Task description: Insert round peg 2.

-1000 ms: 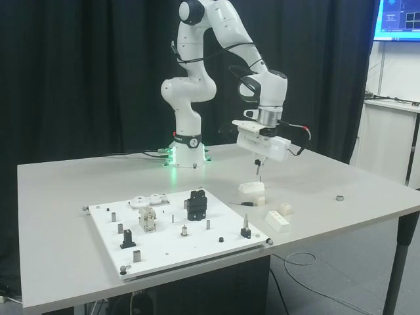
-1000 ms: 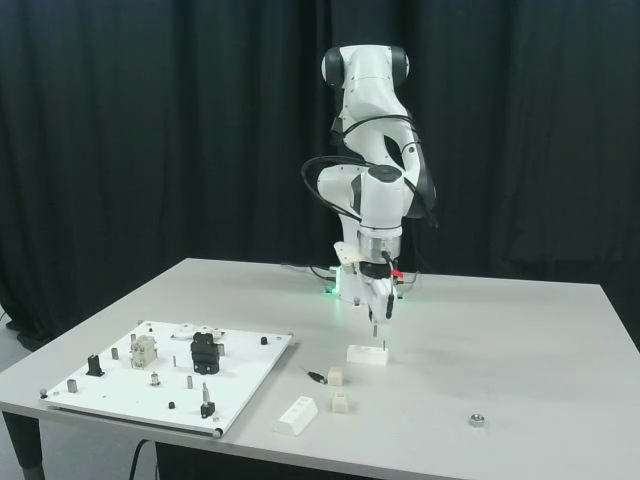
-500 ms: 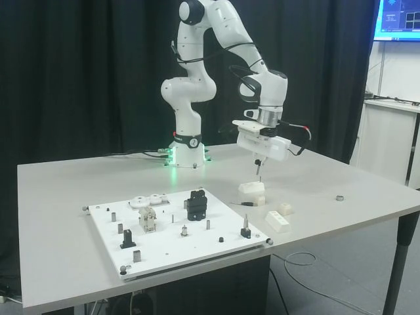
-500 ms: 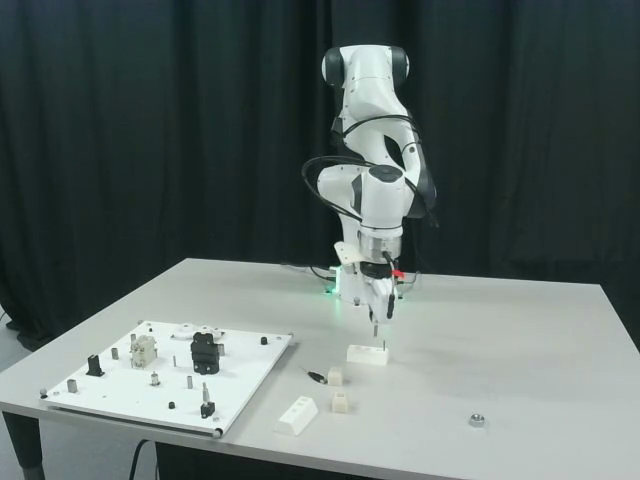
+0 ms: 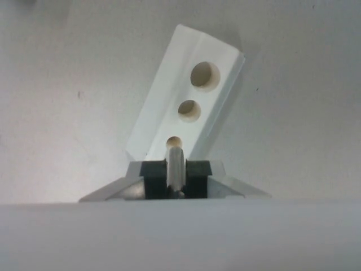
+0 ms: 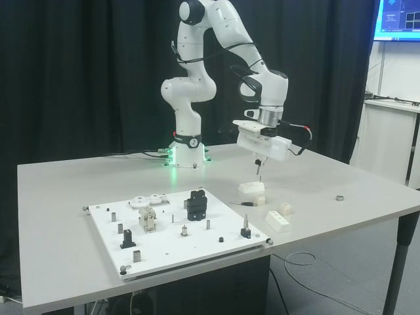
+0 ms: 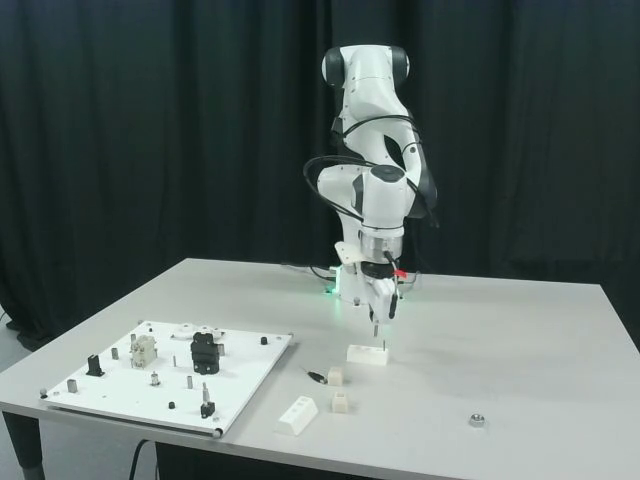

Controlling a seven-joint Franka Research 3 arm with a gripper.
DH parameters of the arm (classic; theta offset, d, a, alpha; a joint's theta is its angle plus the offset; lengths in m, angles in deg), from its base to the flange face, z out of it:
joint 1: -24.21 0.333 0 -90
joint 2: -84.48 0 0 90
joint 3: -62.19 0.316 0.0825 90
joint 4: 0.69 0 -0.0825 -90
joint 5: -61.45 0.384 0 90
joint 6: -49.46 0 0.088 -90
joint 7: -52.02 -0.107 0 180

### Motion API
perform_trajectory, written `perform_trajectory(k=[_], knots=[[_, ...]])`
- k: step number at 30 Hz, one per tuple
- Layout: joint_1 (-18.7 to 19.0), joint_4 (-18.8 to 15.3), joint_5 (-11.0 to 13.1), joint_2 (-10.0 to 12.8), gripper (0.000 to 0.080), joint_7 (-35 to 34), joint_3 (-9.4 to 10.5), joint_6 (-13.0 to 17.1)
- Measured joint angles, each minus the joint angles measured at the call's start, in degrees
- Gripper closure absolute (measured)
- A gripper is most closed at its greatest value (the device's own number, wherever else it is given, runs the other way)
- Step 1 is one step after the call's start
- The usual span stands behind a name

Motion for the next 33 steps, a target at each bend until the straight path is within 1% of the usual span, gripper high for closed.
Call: perform_trajectory(k=[11,17,25,33], knots=[[0.0,0.0,-0.4,0.0,0.0738,0.0,0.16,0.0],[0.0,0.1,-1.7,0.0,0.0738,1.3,0.27,0.0],[-0.4,0.5,-5.0,-0.2,0.0738,2.8,0.26,0.0],[-1.9,1.0,-9.5,-1.2,0.0738,4.7,0.15,-0.1]])
